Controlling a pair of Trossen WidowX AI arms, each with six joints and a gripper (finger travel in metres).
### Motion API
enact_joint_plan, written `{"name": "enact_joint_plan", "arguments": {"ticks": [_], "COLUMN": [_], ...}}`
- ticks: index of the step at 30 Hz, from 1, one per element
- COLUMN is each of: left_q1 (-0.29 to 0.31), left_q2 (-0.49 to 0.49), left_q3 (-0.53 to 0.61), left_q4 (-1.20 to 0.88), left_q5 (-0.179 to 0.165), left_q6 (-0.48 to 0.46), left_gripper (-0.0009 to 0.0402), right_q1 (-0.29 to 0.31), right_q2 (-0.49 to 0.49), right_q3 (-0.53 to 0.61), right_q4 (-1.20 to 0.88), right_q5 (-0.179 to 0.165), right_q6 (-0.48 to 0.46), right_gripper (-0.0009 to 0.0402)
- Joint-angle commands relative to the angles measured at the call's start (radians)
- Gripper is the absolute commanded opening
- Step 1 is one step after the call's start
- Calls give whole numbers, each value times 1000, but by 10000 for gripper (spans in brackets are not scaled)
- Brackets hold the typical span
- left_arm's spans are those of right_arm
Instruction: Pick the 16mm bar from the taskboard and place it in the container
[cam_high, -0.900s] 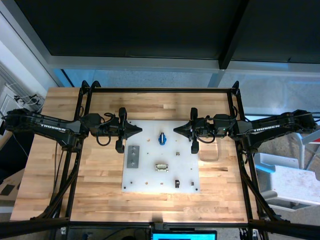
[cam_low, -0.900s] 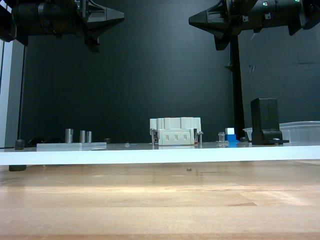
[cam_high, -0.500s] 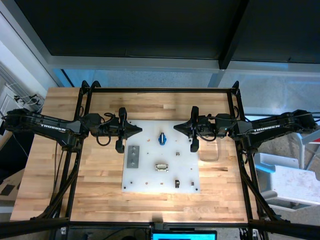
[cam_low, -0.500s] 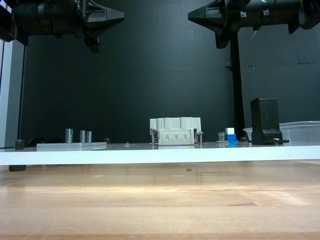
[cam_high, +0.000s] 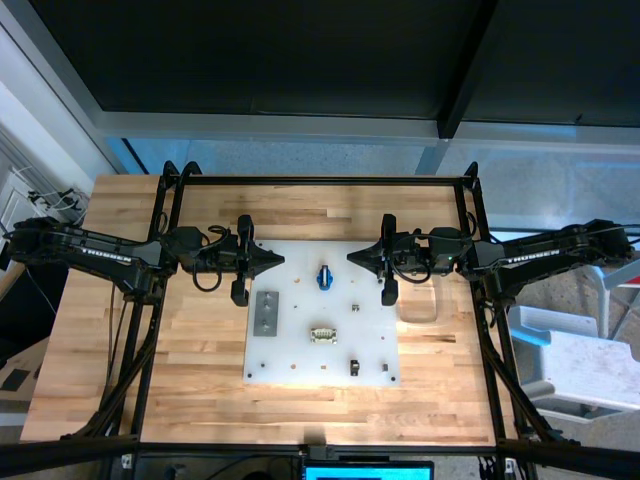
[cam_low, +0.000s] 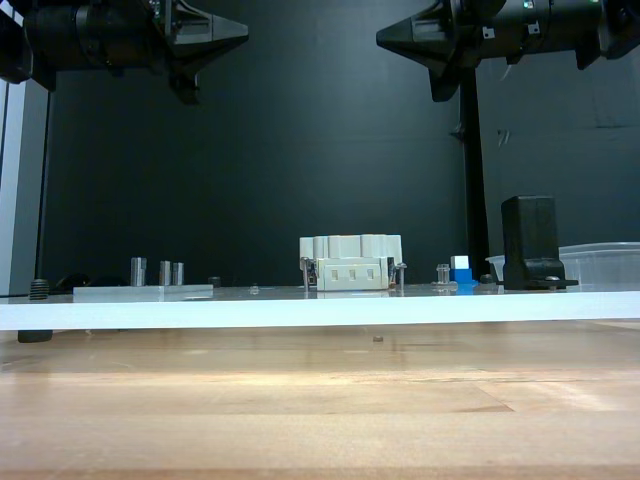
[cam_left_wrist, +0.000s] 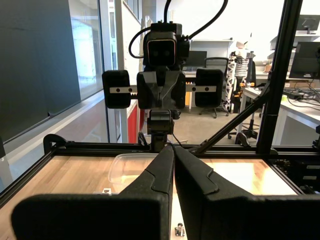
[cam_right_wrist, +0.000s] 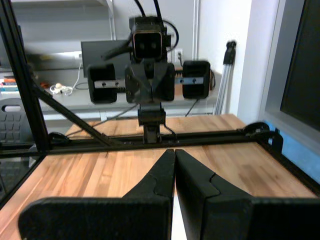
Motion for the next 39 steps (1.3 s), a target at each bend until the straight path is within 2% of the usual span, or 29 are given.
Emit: {"name": "enact_joint_plan", "arguments": {"ticks": [1, 14, 26, 39], "left_q1": [0, 0, 0, 0], "left_q2": [0, 0, 0, 0], "left_q3": [0, 0, 0, 0], "left_q4": [0, 0, 0, 0], "left_q5": [0, 0, 0, 0], "left_q6": [0, 0, 0, 0], "left_gripper": [0, 0, 0, 0], "right_q1": [3, 63, 88, 161], "right_q2": [0, 38, 181, 349], "right_q3": [45, 282, 517, 701], "right_q4": [-117, -723, -1164, -1461], "right_q5": [-49, -39, -39, -39], "right_q6": [18, 92, 137, 187], "right_gripper": [0, 0, 0, 0]}}
